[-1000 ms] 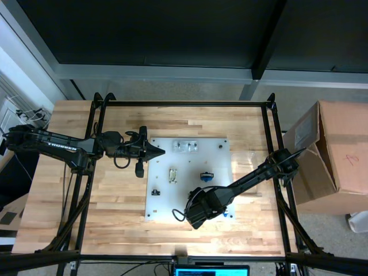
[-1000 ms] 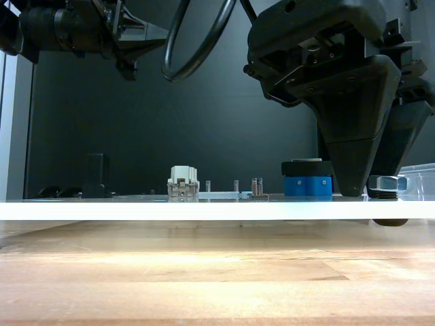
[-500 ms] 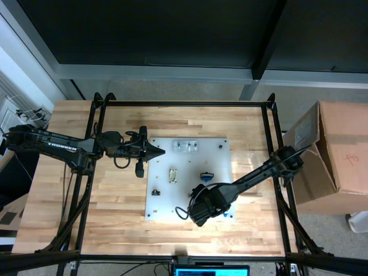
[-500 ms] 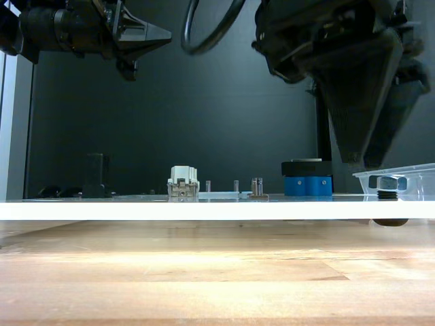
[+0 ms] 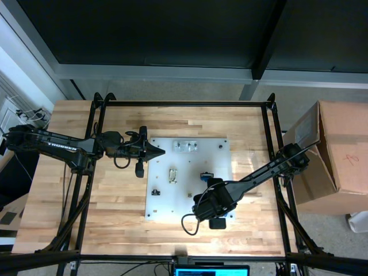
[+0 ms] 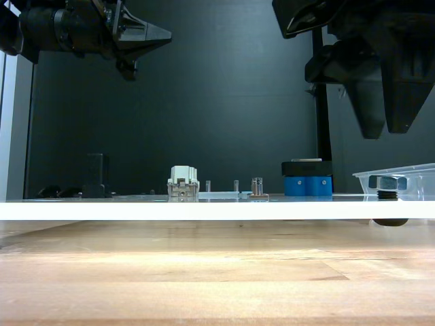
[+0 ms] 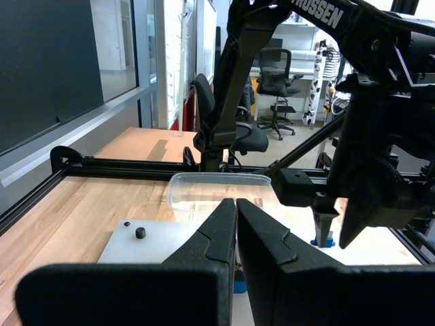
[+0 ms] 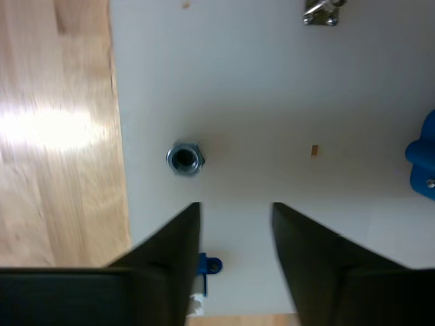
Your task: Pick the M12 nut and place it on its threads and fasten
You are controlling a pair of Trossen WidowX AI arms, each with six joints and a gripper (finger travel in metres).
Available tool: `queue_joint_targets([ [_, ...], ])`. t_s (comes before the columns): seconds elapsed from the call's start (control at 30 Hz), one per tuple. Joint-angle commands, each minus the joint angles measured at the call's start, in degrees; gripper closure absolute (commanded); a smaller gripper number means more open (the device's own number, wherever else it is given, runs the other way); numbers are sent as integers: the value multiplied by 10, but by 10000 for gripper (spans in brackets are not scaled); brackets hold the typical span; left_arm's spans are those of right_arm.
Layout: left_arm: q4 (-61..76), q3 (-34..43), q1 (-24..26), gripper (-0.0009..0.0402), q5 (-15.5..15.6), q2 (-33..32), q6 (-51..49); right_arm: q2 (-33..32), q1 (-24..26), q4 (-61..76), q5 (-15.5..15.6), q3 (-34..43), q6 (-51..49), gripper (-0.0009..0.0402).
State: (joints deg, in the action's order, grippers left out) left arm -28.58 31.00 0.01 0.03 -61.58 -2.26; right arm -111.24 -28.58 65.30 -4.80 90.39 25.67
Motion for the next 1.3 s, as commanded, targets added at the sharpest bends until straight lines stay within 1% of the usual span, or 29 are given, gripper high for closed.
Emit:
queue_joint_targets([
  [0.03, 0, 0, 0, 393, 0, 0, 0, 0, -6, 0, 3, 1, -22, 385],
  [0.07, 0, 0, 0, 393, 0, 0, 0, -1, -6, -1, 3, 0, -24, 400],
  [0.13, 0, 0, 0, 393, 0, 0, 0, -9, -6, -4, 3, 0, -24, 381],
  [0.17, 0, 0, 0, 393, 0, 0, 0, -12, -6, -6, 3, 0, -24, 380],
  [0.27, 0, 0, 0, 393, 0, 0, 0, -28, -5, -14, 3, 0, -23, 394],
  [0.5, 0, 0, 0, 393, 0, 0, 0, -37, -6, -21, -28, -3, -12, 393],
  [0.73, 0, 0, 0, 393, 0, 0, 0, -37, -6, -64, -25, -32, -6, 393],
  [0.83, 0, 0, 0, 393, 0, 0, 0, -37, -7, -67, -11, -37, -5, 393],
  [1.0, 0, 0, 0, 393, 0, 0, 0, -36, -7, -76, -10, -37, -6, 393],
  [1.03, 0, 0, 0, 393, 0, 0, 0, -36, -7, -78, -5, -37, -6, 394],
  [1.07, 0, 0, 0, 393, 0, 0, 0, -36, -7, -81, 9, -37, -7, 393],
  [1.17, 0, 0, 0, 393, 0, 0, 0, -36, -7, -90, 82, -37, -26, 393],
  [1.2, 0, 0, 0, 393, 0, 0, 0, -36, -7, -90, 98, -37, -26, 393],
  [1.23, 0, 0, 0, 393, 0, 0, 0, -36, -7, -89, 109, -37, -26, 393],
  [1.3, 0, 0, 0, 393, 0, 0, 0, -36, -7, -87, 108, -37, -26, 393],
])
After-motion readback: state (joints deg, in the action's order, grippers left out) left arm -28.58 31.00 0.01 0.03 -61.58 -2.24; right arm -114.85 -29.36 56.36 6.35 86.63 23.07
